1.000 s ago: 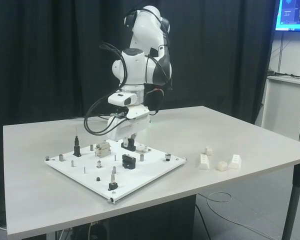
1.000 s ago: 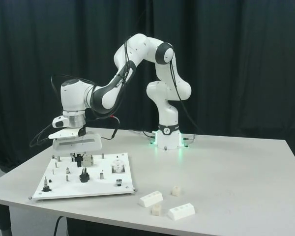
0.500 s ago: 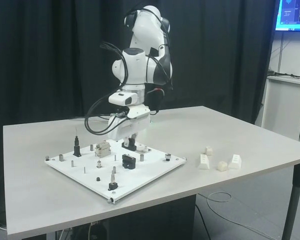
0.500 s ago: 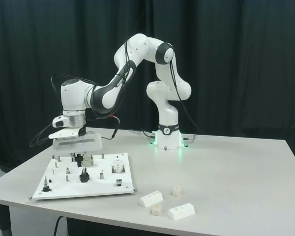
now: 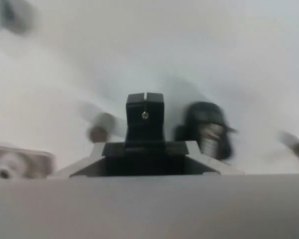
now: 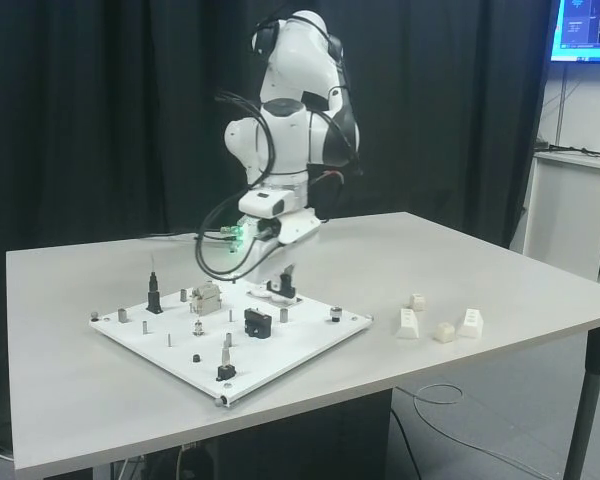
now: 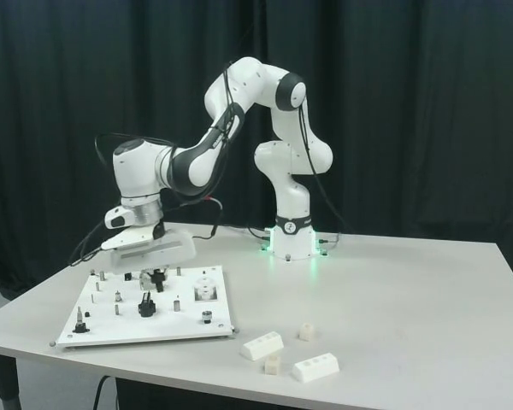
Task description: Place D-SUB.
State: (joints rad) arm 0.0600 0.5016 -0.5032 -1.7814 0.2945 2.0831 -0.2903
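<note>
White board (image 6: 300,335) on grey desk (image 6: 70,290), studded with small fixtures; hand (image 6: 284,281) above the board's rear part (tilted), clamped on black D-SUB (image 5: 145,119); white blocks (image 6: 438,326) lie well apart on desk, rightward.

So the arm (image 6: 290,130) has lifted and swung a bit toward its base side since a second ago. The gripper (image 6: 283,283) came up off the white board (image 6: 310,335) and it's carrying the black connector (image 7: 157,278) with it, now hanging just above the board rather than sitting on it.
</note>
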